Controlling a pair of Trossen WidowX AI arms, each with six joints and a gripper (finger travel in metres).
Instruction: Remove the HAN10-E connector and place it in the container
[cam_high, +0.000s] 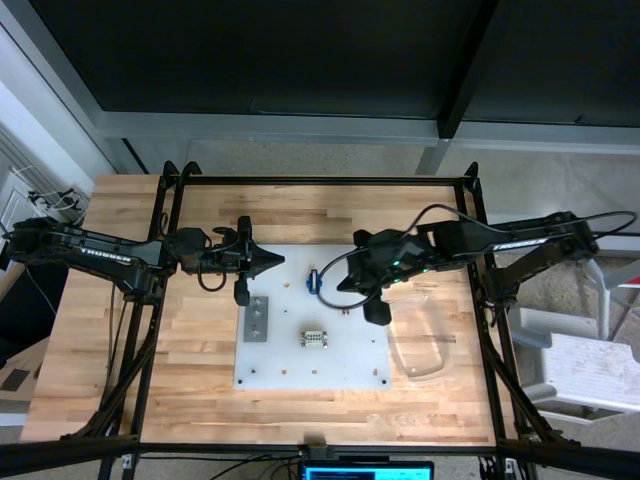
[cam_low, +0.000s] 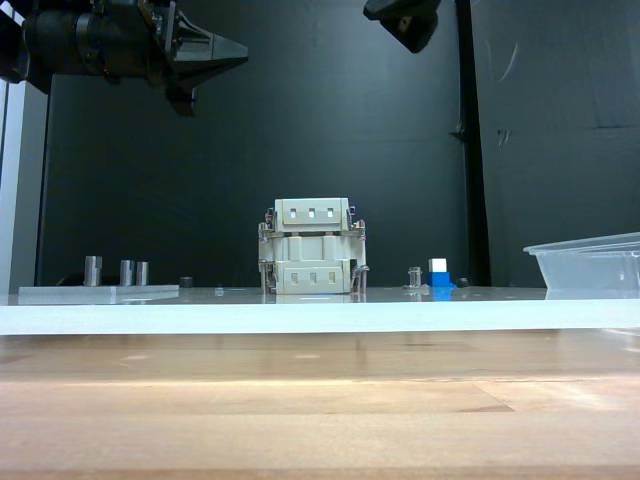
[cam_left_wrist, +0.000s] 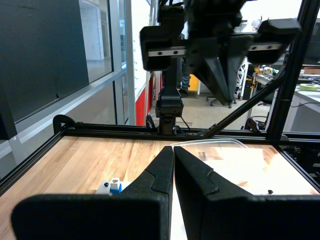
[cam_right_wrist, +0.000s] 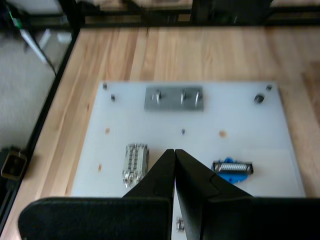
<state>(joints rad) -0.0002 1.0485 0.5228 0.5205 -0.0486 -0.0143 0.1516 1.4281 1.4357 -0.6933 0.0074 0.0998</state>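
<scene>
Container (cam_low: 590, 262), cropped in low view, lay off board's (cam_high: 350, 362) right edge | HAN10-E connector (cam_high: 314, 338) stood on board, outside it | left gripper (cam_high: 283, 258), right gripper (cam_high: 324, 297) hung over board's far edge, fingers pressed together, holding nothing.

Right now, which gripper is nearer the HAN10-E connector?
Right. The right gripper hangs above the board just beyond the HAN10-E connector, to its right; the left gripper hangs farther off, beyond it and to its left.

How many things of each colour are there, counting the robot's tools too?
White: 1, board
Beige: 1, HAN10-E connector
Blue: 1, small part
Grey: 1, metal plate
Clear: 1, container
Black: 2, left tool above the board's far-left part, right tool above the small part, both shut
Total: 7
</scene>
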